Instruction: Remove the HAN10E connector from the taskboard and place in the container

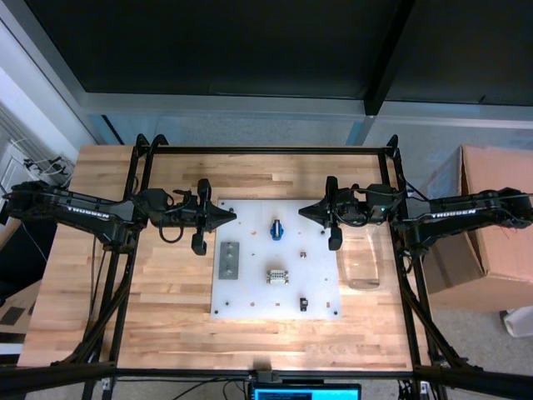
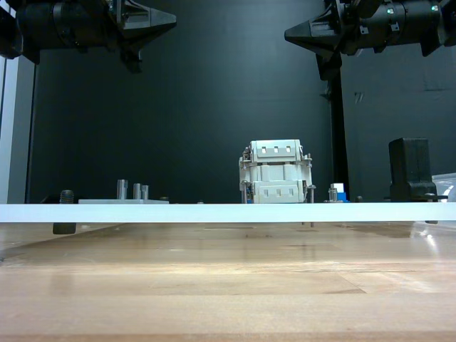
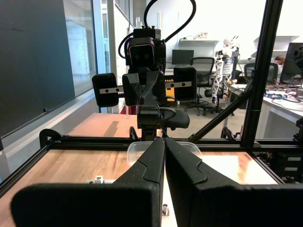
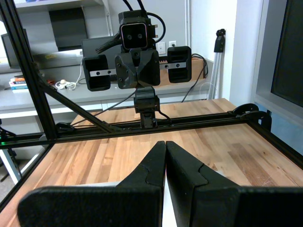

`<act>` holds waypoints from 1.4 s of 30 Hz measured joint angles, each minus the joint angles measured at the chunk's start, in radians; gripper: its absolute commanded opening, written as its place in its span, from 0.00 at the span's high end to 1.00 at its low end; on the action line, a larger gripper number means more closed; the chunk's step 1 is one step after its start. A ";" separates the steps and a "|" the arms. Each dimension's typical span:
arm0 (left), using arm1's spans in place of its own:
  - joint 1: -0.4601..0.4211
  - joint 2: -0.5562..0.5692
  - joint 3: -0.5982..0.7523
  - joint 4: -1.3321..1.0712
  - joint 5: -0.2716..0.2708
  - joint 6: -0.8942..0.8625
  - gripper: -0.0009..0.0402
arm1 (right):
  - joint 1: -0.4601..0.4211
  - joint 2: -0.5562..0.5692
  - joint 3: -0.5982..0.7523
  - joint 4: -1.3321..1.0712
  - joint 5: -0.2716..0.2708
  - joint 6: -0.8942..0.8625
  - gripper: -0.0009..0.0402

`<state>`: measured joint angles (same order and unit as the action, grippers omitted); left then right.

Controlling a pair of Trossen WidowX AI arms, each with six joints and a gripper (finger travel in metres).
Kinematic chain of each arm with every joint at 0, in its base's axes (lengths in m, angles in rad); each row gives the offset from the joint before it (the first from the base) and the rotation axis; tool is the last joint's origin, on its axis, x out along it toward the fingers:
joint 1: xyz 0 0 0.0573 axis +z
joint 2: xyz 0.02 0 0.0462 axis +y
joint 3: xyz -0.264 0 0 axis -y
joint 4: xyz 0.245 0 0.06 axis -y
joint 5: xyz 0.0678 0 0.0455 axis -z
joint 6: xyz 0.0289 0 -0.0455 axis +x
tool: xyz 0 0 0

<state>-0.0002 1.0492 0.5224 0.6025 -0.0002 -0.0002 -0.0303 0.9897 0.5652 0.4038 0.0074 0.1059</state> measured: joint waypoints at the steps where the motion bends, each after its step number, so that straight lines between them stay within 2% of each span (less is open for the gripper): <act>1: 0.000 0.000 0.000 0.000 0.000 0.000 0.98 | 0.000 0.000 0.000 0.008 0.000 -0.001 0.98; 15: 0.000 0.000 0.000 0.000 0.000 0.000 0.98 | 0.000 0.000 0.001 0.057 -0.001 -0.005 0.98; 18: 0.000 0.000 0.000 0.000 0.000 0.000 0.98 | 0.000 -0.001 0.020 0.022 -0.030 0.051 0.98; 22: 0.000 0.000 0.000 0.000 0.000 0.000 0.98 | 0.014 0.006 0.137 -0.214 -0.035 0.052 0.98; 27: 0.000 0.000 0.000 0.000 0.000 0.000 0.98 | 0.058 0.067 0.337 -0.563 -0.035 0.042 0.98; 33: 0.000 0.000 0.000 0.000 0.000 0.000 0.98 | 0.106 0.198 0.583 -0.923 -0.035 0.041 0.98; 42: 0.000 0.000 0.000 0.000 0.000 0.000 0.98 | 0.177 0.414 0.881 -1.274 -0.027 0.050 0.98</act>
<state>-0.0002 1.0492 0.5228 0.6025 -0.0006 -0.0002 0.1467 1.4040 1.4464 -0.8700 -0.0196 0.1555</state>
